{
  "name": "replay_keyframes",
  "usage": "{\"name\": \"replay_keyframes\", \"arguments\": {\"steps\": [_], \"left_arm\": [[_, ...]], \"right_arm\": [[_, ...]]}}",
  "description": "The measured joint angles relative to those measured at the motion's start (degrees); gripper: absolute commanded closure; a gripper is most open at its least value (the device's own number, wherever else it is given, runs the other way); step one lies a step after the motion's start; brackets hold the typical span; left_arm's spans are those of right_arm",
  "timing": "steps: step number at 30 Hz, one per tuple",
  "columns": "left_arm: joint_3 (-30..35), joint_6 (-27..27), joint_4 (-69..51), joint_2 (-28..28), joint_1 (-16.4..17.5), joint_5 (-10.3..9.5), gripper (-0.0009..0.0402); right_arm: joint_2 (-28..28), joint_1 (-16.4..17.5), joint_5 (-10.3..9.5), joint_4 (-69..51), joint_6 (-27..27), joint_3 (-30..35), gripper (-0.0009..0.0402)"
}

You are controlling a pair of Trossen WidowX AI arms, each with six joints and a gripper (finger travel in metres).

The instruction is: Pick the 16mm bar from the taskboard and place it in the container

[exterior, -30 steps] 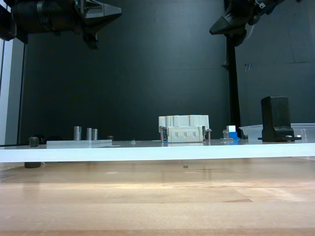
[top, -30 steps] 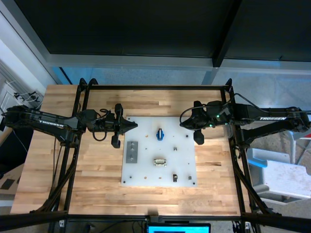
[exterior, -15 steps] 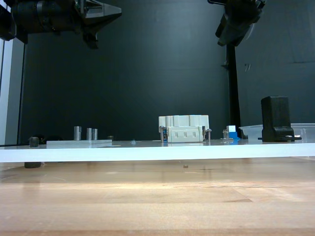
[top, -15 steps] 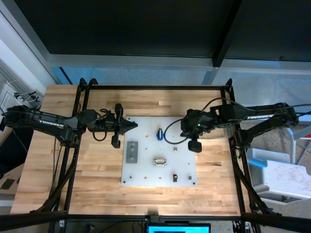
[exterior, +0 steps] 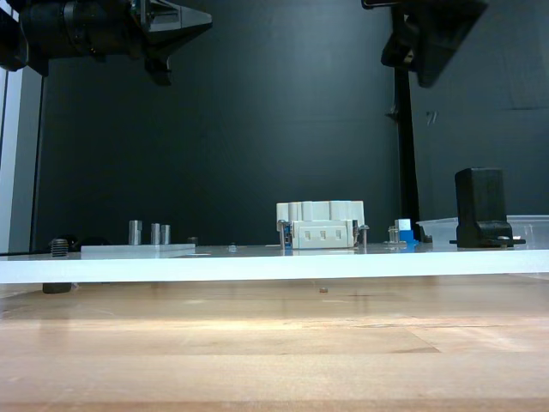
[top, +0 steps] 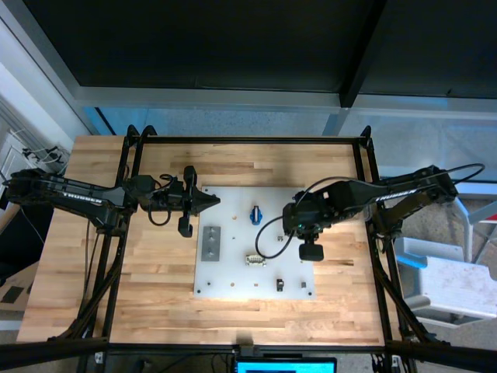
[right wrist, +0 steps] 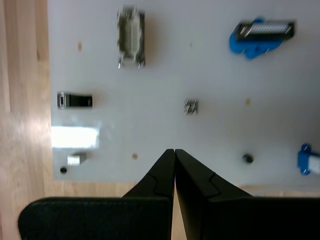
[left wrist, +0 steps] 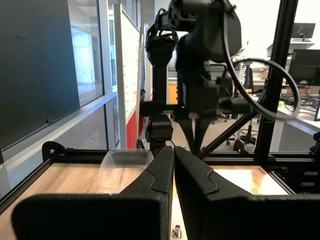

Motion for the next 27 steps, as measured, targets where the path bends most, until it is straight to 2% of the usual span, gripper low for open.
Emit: {"name": "replay_keyframes", "arguments": {"steps": [15, 23, 27], "left_arm": [[0.0, 0.0, 0.0, 0.0, 0.0, 0.00, 0.0393], [0.0, 0.0, 0.0, 0.0, 0.0, 0.00, 0.0393], [0.0, 0.0, 0.0, 0.0, 0.0, 0.00, 0.0393]], "right_arm": [[5.0, 9.9, -0.02, -2.4, 10.1, -0.2, 0.0393], [7.3, 13.8, -0.02, -1.5, 12.6, -0.3, 0.0393], [8.1, 14.8, -0.68, -0.8, 13.8, -0.3, 0.0393]]}}
